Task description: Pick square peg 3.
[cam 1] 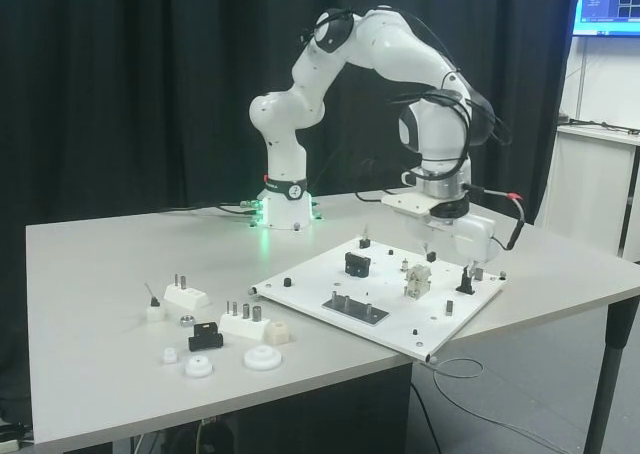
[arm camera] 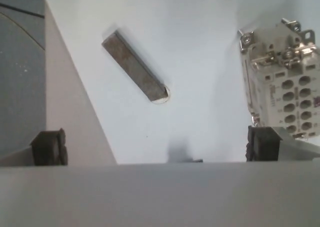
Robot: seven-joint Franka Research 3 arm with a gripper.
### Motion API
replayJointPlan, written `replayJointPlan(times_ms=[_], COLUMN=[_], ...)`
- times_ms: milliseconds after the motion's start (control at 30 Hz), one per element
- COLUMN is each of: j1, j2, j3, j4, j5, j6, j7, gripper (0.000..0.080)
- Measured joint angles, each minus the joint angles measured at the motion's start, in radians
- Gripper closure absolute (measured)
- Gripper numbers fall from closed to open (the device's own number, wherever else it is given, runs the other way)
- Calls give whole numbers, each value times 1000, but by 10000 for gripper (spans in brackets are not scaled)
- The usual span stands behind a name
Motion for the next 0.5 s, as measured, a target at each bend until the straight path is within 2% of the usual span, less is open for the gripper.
replayJointPlan(times_ms=[500], j1=[0], j2=[-10], j3=[0], j4=[4], j5=[-57], j6=[0], j7=[-8], gripper=[3])
